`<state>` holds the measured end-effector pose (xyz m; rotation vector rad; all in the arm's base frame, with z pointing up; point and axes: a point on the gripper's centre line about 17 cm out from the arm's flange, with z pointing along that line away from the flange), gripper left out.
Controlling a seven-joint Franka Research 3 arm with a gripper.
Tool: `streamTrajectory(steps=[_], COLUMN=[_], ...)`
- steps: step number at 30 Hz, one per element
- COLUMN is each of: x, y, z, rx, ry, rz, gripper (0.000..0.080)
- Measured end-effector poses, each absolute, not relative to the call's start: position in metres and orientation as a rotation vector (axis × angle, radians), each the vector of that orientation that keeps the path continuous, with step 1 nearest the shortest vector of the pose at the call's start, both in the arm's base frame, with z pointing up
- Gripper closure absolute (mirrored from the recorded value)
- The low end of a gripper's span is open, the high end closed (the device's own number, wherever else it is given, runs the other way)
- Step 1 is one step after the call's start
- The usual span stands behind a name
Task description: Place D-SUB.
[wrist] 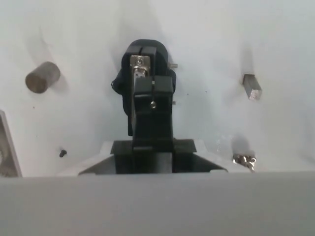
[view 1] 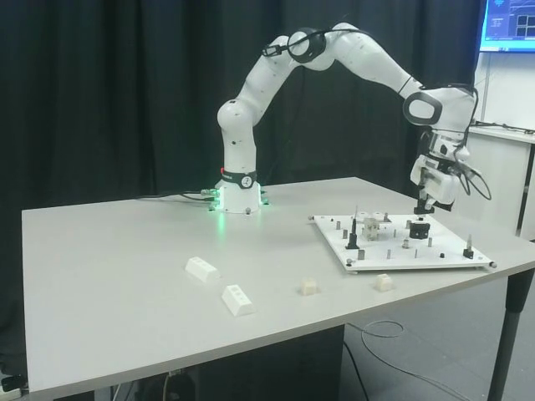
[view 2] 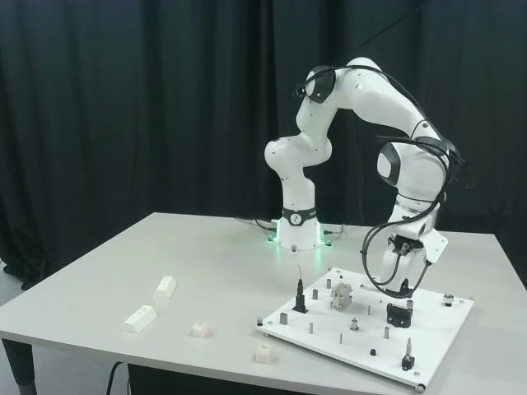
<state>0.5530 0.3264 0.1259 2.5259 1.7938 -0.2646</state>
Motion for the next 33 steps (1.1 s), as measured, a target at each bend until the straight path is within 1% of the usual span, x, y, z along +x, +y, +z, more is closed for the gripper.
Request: streamTrajectory(steps=[10,22,27,33], x=[0.555,0.558,0.569,0.594], y=[0.327,0.323,0.31,0.275], z=[0.132,0.135,0.14,0.152], rx=[2.525,2.521,2.501,2.441], ry=[1.799,1.794,1.771,1.744], rz=[-0.254,-0.248,-0.238,-0.227], gripper=[0.0649,0.0649,0.0649,0.0649])
